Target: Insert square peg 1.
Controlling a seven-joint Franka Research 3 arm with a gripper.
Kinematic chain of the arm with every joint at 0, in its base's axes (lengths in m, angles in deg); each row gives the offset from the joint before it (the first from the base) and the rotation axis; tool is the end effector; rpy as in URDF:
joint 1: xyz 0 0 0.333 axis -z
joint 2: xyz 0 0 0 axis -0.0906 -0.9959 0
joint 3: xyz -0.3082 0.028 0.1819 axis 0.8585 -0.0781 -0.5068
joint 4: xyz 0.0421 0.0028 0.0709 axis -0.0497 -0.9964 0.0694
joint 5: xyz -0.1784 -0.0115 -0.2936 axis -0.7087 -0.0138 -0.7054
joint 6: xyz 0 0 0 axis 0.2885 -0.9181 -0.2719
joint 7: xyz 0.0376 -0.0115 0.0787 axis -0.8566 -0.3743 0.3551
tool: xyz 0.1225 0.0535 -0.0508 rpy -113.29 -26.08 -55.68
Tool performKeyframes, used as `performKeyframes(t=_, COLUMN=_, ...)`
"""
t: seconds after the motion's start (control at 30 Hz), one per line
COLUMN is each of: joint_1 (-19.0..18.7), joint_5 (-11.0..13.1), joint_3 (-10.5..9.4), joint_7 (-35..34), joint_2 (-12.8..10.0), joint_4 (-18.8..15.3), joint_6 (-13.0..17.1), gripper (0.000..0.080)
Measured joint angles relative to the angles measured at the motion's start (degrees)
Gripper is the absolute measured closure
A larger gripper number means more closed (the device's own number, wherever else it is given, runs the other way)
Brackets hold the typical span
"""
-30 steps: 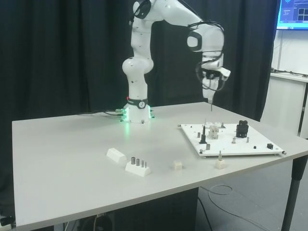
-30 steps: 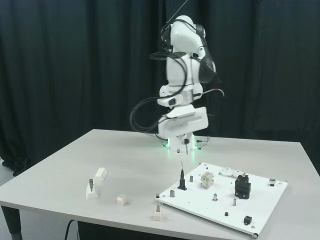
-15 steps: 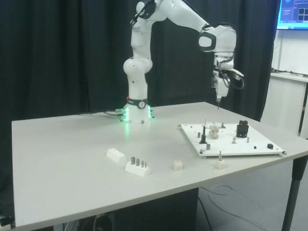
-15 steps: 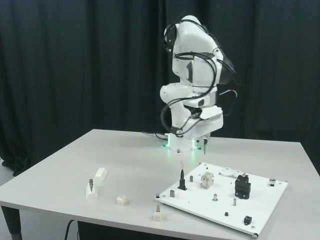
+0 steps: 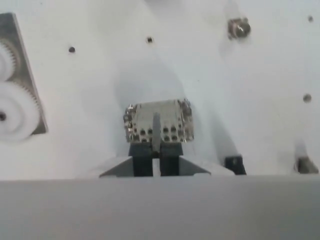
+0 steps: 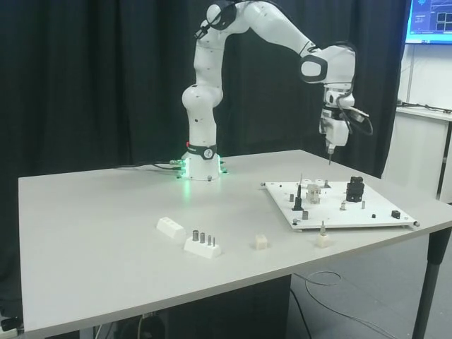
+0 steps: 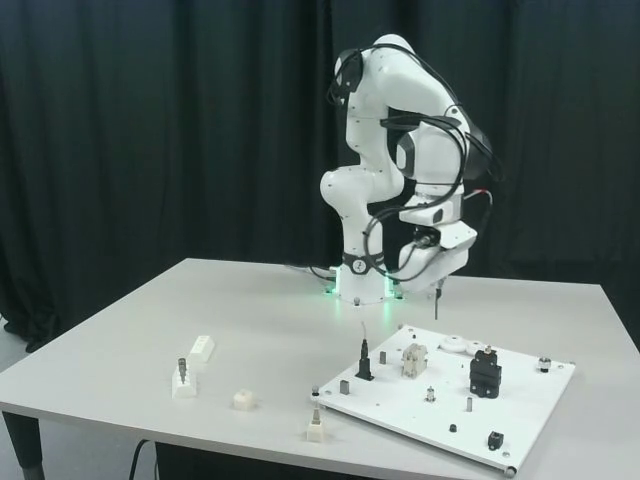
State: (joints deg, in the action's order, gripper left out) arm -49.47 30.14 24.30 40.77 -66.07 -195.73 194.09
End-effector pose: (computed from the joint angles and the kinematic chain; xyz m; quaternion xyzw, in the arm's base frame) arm 0.4735 0.2233 0.4052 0.9858 0.1673 -0.0073 0.0073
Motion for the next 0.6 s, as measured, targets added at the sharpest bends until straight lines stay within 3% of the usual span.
performKeyframes(t=0.33, joint_1=0.0, joint_5=-0.1, joint_3=-1.16, joint_7=6.2, joint_2=-2.2, joint_4=0.0, joint_6=2.2, gripper=0.0775)
performKeyframes(t=0.6, joint_1=0.0, joint_5=0.2, joint_3=-1.64, joint_7=6.1, joint_2=-3.7, joint_4=0.0, joint_6=3.8, gripper=0.0775)
